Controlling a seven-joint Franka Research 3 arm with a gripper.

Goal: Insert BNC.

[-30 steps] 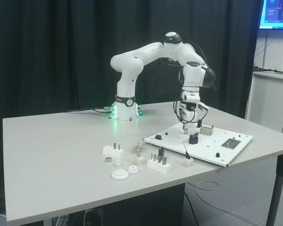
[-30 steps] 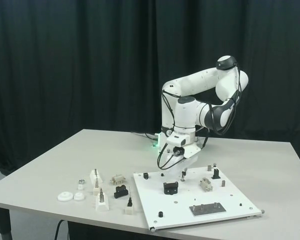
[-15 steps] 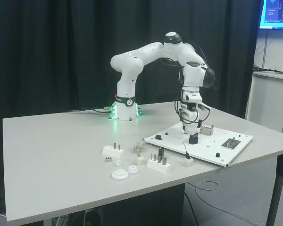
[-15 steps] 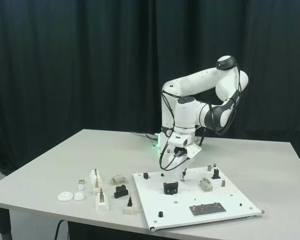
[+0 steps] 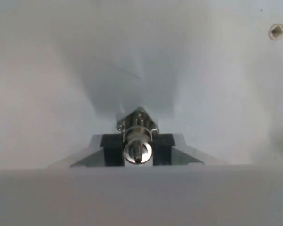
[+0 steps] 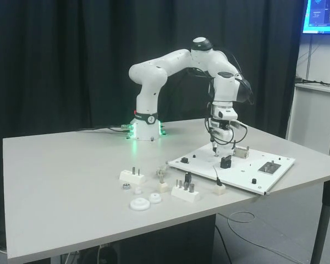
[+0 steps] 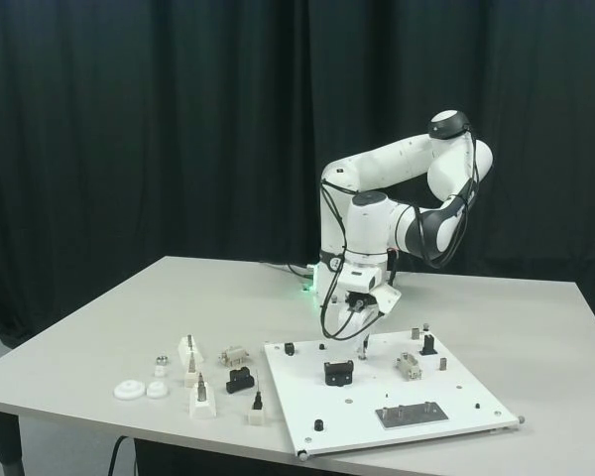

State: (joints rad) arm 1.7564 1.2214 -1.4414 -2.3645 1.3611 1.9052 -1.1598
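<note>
Near: loose parts on the grey table [image 6: 60, 165]. Mid: white board [image 7: 446, 421]. Far: BNC [image 5: 137, 137] upright on its board socket beneath my gripper [image 7: 363, 322], whose opening I cannot tell. I judge insertion nearly finished; seating unconfirmed.

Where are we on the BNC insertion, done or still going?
Apparently done: the BNC connector stands upright on its flanged socket on the white board. In hand: the gripper hangs directly above it; whether it grips it is unclear. Left: likely only confirming the bayonet lock, which cannot be seen, and backing away.
</note>
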